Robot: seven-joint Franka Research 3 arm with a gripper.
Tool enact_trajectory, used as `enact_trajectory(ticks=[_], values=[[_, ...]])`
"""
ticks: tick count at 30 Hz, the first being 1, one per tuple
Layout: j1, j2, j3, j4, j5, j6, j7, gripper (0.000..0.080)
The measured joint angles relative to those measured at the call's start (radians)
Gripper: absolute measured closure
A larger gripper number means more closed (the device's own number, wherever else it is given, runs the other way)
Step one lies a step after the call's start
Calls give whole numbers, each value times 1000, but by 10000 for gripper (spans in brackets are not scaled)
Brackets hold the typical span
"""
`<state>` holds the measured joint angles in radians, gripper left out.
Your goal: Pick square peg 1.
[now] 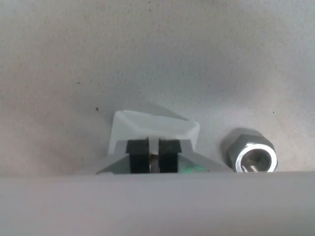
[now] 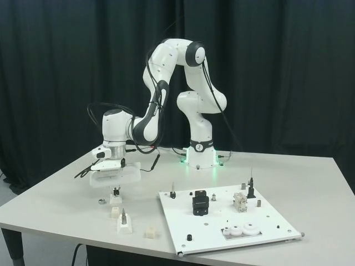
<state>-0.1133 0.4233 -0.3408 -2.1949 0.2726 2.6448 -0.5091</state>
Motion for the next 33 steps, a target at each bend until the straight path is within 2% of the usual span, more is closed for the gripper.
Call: enact_trajectory(ticks=[9, 16, 33], values=[[0, 0, 0, 0, 5, 0, 0, 765], [1, -10, 0, 2, 38, -1, 1, 765], [5, -103, -1, 0, 40, -75, 48, 766]])
